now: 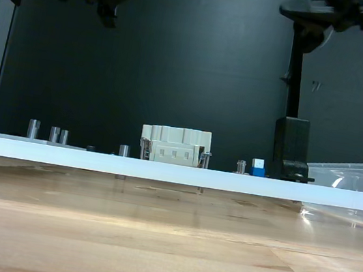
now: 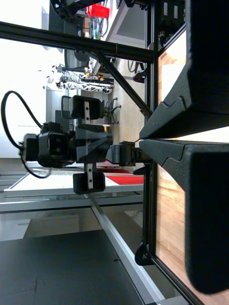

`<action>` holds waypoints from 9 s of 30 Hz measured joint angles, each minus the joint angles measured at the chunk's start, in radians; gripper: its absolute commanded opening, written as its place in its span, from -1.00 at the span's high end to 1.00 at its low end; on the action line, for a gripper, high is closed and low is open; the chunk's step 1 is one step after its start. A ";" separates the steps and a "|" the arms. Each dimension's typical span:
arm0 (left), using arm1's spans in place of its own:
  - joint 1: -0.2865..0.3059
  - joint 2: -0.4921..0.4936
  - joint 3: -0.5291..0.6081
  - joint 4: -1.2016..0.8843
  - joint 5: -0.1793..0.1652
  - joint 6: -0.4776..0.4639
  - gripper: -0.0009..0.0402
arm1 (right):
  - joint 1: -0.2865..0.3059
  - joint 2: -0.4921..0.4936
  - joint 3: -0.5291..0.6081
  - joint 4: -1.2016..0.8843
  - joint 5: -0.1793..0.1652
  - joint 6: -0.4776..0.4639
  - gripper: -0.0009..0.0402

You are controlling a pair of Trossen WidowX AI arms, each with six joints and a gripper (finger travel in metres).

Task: Remove the 16mm bar from the taskboard and place in the container

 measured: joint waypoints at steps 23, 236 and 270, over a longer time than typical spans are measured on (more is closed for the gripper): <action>0.000 0.000 0.000 0.001 0.000 0.000 0.96 | 0.321 0.407 0.510 -0.853 0.132 0.336 0.96; 0.000 0.000 0.000 0.001 0.000 0.000 0.96 | 0.509 0.802 0.536 -0.728 0.153 0.549 -0.20; 0.000 0.000 0.000 0.001 0.000 0.000 0.96 | 0.541 0.957 0.537 -0.687 0.172 0.546 0.77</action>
